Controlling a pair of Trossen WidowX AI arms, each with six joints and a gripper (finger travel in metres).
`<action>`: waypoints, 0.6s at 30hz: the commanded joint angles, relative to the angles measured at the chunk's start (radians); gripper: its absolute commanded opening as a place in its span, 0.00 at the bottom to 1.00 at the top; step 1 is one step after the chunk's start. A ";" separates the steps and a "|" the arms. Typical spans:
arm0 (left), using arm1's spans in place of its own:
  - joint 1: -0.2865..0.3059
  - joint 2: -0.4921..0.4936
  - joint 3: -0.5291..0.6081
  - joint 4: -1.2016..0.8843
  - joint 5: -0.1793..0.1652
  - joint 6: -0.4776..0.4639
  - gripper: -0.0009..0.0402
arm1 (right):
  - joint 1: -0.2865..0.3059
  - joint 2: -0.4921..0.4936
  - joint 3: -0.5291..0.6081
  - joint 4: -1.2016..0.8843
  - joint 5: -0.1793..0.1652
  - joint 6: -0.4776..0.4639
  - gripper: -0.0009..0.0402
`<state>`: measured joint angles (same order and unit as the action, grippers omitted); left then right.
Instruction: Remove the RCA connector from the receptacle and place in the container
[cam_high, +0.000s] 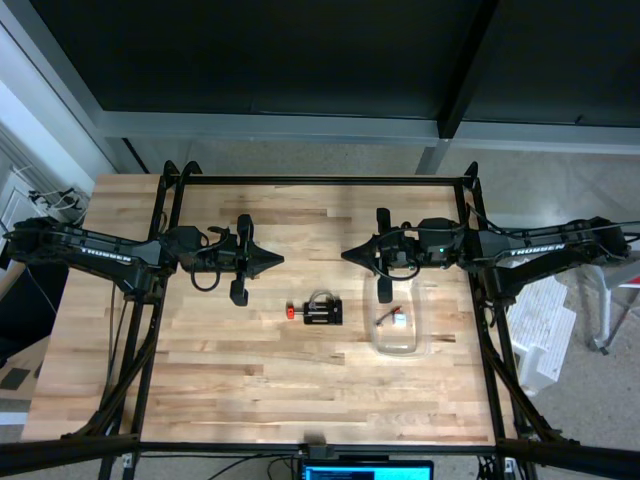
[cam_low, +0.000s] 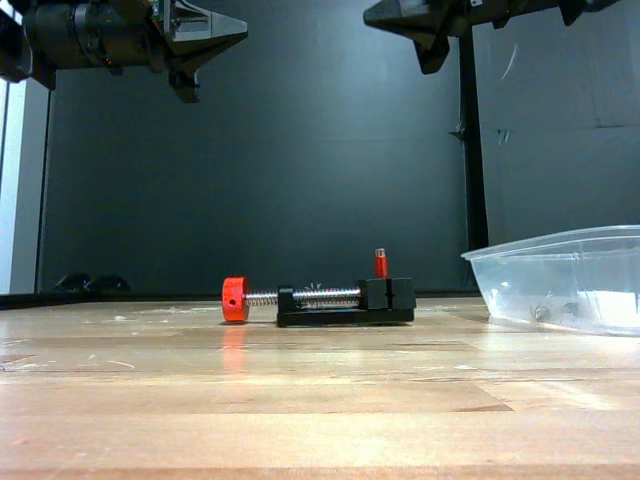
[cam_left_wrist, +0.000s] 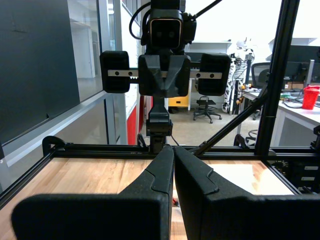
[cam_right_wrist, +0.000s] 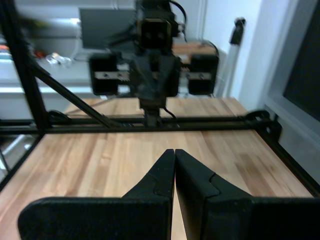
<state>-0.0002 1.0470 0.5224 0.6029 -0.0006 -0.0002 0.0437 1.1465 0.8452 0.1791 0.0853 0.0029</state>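
The receptacle (cam_high: 320, 313) is a small black block with a red-orange knob (cam_low: 235, 299), lying mid-table; a short red post with a silvery tip (cam_low: 380, 262) stands on it. To its right is the clear container (cam_high: 379, 338) (cam_low: 520, 262). A tiny dark wire piece with a hint of red, apparently the RCA connector (cam_high: 388, 311), lies inside it beside a white-bluish cube (cam_high: 400, 319). My left gripper (cam_high: 281, 260) (cam_left_wrist: 173, 150) hovers shut and empty, high above the table left of the block. My right gripper (cam_high: 344, 255) (cam_right_wrist: 174, 151) hovers shut and empty, facing it.
A black frame rail (cam_high: 320, 181) runs along the table's far edge, with side rails down both sides. A vertical post (cam_low: 470, 150) stands behind the container in the low view. Bare wood lies in front of the block.
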 joint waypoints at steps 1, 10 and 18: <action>0.000 0.000 0.000 0.000 0.000 0.000 0.02 | -0.005 -0.002 -0.043 0.090 -0.009 -0.003 0.02; 0.000 0.000 0.000 0.000 0.000 0.000 0.02 | -0.020 -0.008 -0.135 0.267 -0.029 0.015 0.02; 0.000 0.000 0.000 0.000 0.000 0.000 0.02 | -0.020 -0.033 -0.221 0.372 -0.032 0.015 0.02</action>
<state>-0.0002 1.0473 0.5228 0.6025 -0.0006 -0.0006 0.0242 1.1194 0.6395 0.5278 0.0547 0.0132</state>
